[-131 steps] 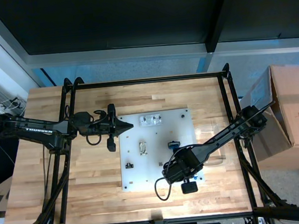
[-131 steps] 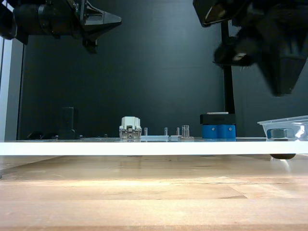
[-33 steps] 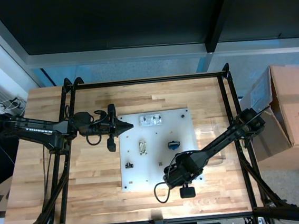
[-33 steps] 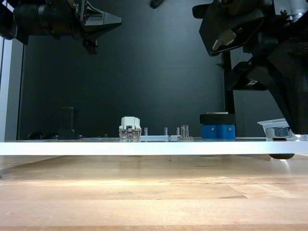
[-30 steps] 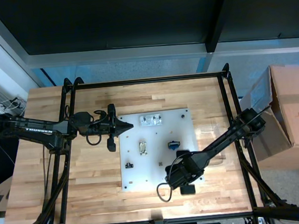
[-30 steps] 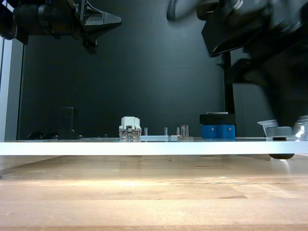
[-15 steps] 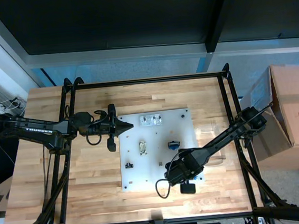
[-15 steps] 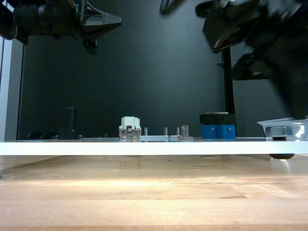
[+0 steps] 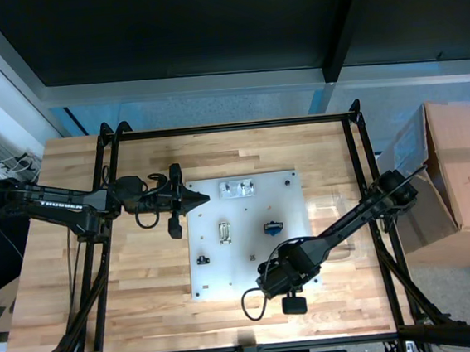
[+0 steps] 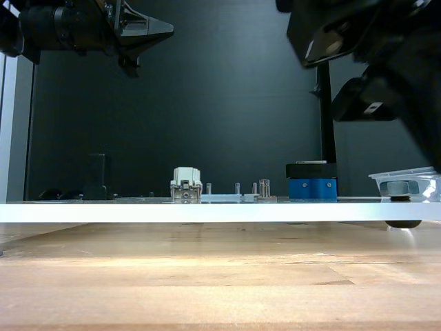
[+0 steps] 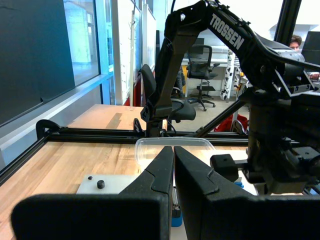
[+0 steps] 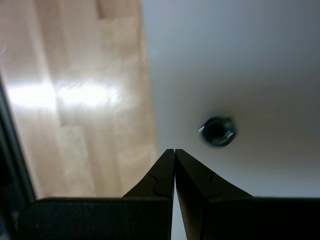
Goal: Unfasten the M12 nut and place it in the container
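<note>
nut on its stud, empty right gripper above, left gripper aloft far left, all fingers pressed together

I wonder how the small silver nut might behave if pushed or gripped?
The small silver nut sits on its black stud, so a push probably won't slide it; it likely needs turning. Its smooth metal flats may slip from the right gripper, shut empty, clear of it. The left gripper, shut, hovers near the far left corner of the white board.
</note>
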Available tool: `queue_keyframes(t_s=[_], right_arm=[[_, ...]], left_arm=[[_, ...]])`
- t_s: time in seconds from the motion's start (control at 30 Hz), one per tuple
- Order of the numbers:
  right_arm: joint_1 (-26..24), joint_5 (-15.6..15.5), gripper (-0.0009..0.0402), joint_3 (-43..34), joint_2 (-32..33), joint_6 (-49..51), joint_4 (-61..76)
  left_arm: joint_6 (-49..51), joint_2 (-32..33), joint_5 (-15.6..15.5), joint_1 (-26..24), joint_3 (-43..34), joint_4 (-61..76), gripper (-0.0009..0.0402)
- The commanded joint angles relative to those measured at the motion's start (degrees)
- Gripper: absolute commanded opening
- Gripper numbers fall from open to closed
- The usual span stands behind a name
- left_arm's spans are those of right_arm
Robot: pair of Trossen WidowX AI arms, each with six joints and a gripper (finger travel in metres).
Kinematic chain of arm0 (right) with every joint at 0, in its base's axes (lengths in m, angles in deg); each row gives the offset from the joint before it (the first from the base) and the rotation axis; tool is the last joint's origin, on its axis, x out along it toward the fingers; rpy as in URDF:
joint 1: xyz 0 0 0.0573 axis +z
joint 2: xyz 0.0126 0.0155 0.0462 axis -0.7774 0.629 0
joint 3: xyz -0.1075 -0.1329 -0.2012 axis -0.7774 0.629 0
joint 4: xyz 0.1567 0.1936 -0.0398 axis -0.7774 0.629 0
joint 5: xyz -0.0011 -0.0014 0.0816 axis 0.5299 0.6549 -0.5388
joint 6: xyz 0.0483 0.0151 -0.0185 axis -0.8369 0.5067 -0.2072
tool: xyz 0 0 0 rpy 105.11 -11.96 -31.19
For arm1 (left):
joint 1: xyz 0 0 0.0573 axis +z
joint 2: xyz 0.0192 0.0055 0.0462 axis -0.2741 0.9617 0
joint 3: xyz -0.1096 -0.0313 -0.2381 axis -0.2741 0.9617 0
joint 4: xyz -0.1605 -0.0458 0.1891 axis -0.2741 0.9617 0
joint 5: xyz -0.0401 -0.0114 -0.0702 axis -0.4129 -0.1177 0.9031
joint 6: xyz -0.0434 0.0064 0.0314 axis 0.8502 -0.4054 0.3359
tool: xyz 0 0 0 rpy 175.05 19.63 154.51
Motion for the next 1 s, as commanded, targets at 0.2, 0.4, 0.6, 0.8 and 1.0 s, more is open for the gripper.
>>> queue_keyframes(t_s=[0.2, 0.4, 0.6, 0.8, 1.0], right_arm=[[0.02, 0.26, 0.0, 1.44, 0.15, -0.02, -1.79], [-0.02, 3.37, 0.0, 1.6, 0.07, 0.02, -1.36], [-0.04, 16.87, 0.0, 0.59, -1.27, -6.1, 7.23], [-0.02, 14.45, 0.0, 0.48, -1.88, -5.95, 7.56], [-0.09, 6.8, 0.0, -0.44, -2.54, -4.37, 7.21]], left_arm=[[-0.02, 0.02, 0.02, 0.0, 0.0, -0.02, 0.0], [-0.02, 0.02, 0.02, 0.0, 0.0, -0.02, 0.0], [-0.02, 0.02, 0.02, 0.0, 0.0, 0.0, 0.0], [0.0, 0.02, 0.0, 0.0, 0.0, -0.11, 0.0], [-0.02, 0.02, 0.02, 0.0, 0.0, 0.02, 0.0]])
